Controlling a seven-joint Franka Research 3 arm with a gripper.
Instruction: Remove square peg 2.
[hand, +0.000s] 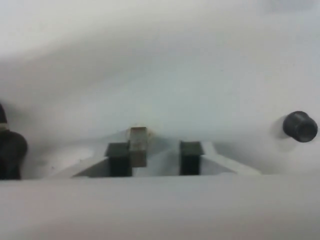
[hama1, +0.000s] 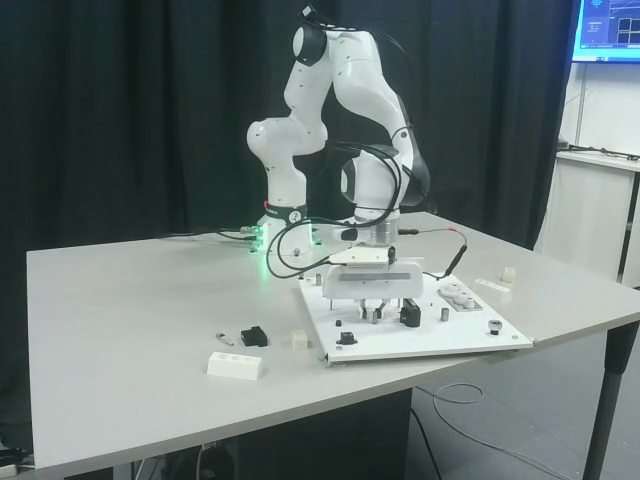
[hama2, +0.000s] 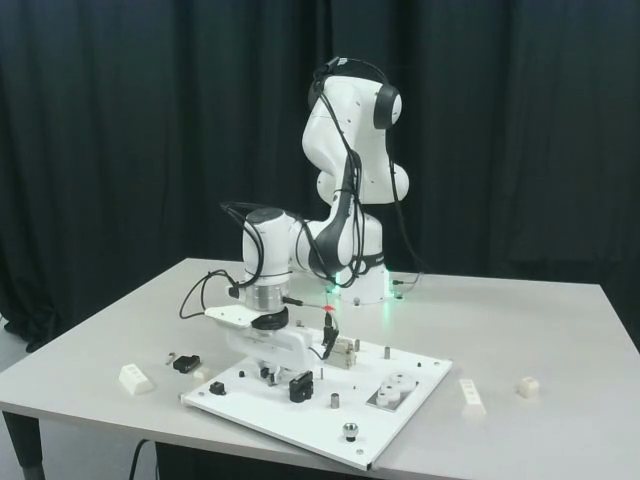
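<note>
- My fingers (hand: 155, 157) hang low over the white board (hama1: 470, 345), which lies on the grey table (hama1: 130, 300), and they are spread apart with nothing clamped between them.
- In the wrist view the square peg (hand: 138, 146) stands upright between them, right against one finger (hand: 119, 159); the other finger (hand: 190, 157) is well clear of it.
- I judge the peg is still seated in the board, in its near-left part as the first room view shows it, under my wrist.
- Risk: the peg sits off centre in my gap, so closing would push it sideways with one pad first. That could jam it in its socket or tilt it.
- Risk: a pull that is not straight up may bind a square peg against its hole and drag the board across the table.
- Risk: a black knob (hand: 300, 126) and a dark part (hand: 10, 152) stand on either side of me; a sideways drift could knock them.
- Loose white blocks (hama1: 236, 366) lie on the table, well apart from my work.
- I can read no brand, label or writing anywhere.
</note>
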